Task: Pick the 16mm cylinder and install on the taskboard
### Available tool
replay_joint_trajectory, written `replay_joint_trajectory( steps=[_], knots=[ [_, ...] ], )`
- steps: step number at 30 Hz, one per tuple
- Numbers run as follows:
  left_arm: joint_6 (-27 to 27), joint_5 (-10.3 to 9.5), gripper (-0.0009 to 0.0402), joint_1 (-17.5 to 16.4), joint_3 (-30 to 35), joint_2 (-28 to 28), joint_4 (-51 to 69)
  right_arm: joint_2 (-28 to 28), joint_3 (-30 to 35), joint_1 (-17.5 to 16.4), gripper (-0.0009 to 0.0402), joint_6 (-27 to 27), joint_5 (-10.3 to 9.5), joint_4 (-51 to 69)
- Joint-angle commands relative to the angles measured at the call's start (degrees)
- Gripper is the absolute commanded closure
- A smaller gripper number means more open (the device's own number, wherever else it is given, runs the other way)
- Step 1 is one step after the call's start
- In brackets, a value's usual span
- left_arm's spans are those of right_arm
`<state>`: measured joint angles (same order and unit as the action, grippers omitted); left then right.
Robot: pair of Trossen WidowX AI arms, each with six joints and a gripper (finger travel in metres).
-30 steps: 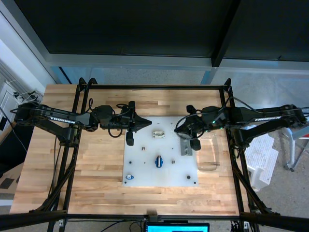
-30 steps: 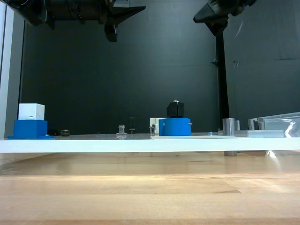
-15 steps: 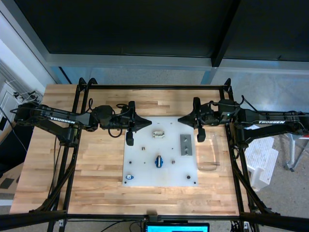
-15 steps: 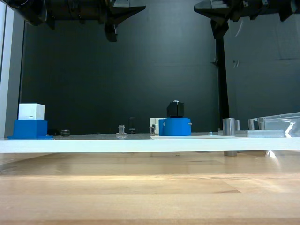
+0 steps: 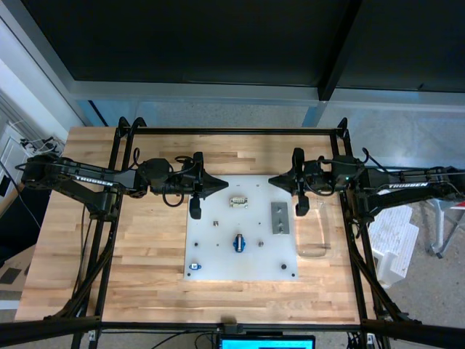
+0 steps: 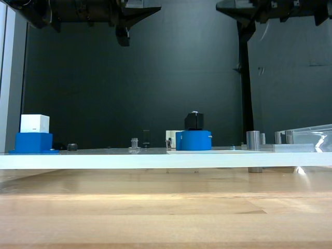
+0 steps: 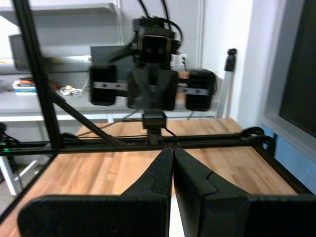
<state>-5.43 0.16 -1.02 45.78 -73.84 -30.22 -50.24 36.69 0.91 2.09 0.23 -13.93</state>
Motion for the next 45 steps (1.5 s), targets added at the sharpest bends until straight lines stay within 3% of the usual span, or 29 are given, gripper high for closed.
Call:
replay_joint_trajectory(
  steps=[1, 10, 45],
  knots=[
    [0.0, 0.0, 0.0393, 0.0, 0.02, -0.02, -0.02, 0.02, -0.63, -0.17, 0.0393, 0.66, -0.28, -0.31],
    [0.0, 0.0, 0.0393, -0.02, 0.02, -0.02, -0.02, 0.02, -1.42, -0.2, 0.0393, 1.07, -1.49, -0.68],
    [0.0, 0.0, 0.0393, 0.0, 0.02, -0.02, -0.02, 0.0, -1.42, -0.17, 0.0393, 0.85, -1.31, 0.74]
  ],
)
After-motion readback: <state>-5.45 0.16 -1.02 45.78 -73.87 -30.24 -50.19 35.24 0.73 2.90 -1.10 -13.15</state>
